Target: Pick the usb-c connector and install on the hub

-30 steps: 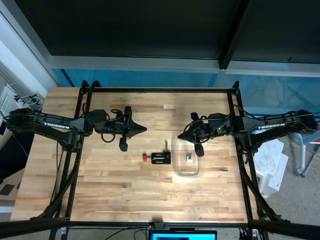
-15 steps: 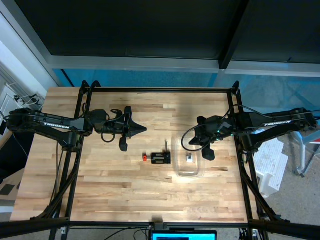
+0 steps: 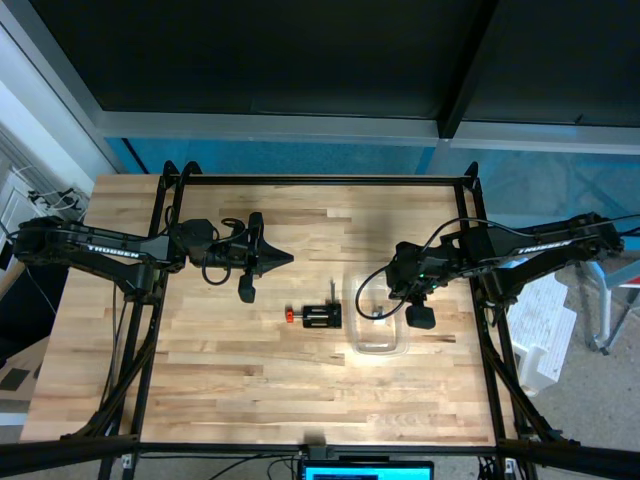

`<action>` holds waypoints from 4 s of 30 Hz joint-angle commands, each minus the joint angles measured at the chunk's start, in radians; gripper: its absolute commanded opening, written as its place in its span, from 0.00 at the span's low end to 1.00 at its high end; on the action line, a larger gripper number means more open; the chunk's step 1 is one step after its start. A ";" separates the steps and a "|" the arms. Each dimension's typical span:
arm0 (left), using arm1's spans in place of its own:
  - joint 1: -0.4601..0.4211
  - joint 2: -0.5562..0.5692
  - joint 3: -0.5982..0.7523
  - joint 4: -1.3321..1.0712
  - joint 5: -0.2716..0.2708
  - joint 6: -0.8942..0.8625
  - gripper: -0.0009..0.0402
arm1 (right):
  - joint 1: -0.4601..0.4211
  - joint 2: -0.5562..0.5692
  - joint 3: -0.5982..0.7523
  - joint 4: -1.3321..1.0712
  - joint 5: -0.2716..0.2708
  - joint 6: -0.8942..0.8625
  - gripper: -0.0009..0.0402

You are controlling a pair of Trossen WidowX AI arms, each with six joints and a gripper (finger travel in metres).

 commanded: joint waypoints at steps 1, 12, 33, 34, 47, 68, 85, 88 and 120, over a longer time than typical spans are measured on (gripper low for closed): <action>0.000 0.000 0.000 0.000 0.000 0.000 0.02 | 0.001 0.019 0.017 -0.029 0.002 -0.002 0.02; 0.000 0.000 0.000 0.000 0.000 0.000 0.02 | 0.003 0.029 0.026 -0.047 0.029 -0.002 0.02; 0.000 0.000 0.000 0.000 0.000 0.000 0.02 | 0.006 0.090 0.026 -0.059 0.053 -0.003 0.19; 0.000 0.000 0.000 0.000 0.000 0.000 0.02 | 0.006 0.095 0.026 -0.060 0.053 -0.003 0.22; 0.000 0.000 0.000 0.000 0.000 0.001 0.02 | 0.008 0.162 0.026 -0.050 0.055 0.000 0.49; 0.000 0.000 0.000 0.000 0.000 0.000 0.02 | 0.016 0.253 0.020 -0.024 0.053 0.018 0.51; 0.000 0.000 0.000 0.000 0.000 0.000 0.02 | 0.024 0.339 0.018 0.030 0.052 0.019 0.51; 0.000 0.000 0.000 0.000 0.000 0.000 0.02 | 0.025 0.356 0.018 0.038 0.052 0.019 0.51; 0.000 0.000 0.000 0.000 0.000 0.000 0.02 | 0.035 0.422 -0.061 0.191 0.051 0.042 0.47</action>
